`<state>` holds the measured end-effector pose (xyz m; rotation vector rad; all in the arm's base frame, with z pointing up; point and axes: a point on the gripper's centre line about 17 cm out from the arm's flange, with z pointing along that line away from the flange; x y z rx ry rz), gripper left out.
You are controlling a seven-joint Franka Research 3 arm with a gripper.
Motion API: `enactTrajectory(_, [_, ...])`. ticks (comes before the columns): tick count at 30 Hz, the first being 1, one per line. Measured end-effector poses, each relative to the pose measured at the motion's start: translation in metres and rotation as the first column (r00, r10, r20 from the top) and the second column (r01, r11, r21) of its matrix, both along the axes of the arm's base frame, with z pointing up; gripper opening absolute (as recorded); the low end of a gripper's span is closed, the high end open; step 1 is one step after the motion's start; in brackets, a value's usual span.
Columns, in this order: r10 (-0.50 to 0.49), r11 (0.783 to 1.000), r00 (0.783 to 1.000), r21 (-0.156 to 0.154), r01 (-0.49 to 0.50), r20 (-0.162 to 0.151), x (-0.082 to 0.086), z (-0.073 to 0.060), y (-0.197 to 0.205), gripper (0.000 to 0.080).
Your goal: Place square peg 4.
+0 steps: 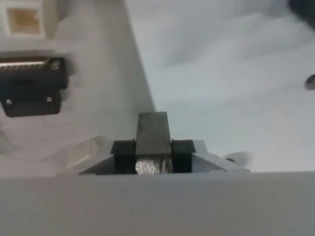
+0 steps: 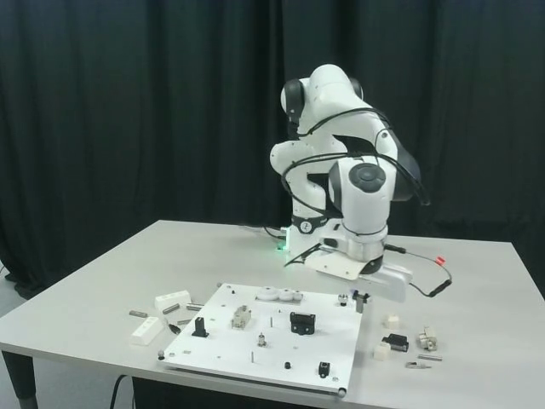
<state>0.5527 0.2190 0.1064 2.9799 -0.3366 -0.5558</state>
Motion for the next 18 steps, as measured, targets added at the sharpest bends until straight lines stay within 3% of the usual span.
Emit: enactTrajectory(18, [0.020, 1.000, 0.997, -0.003, -0.020, 0.069, -0.029, -0.024, 0.044, 0.0152])
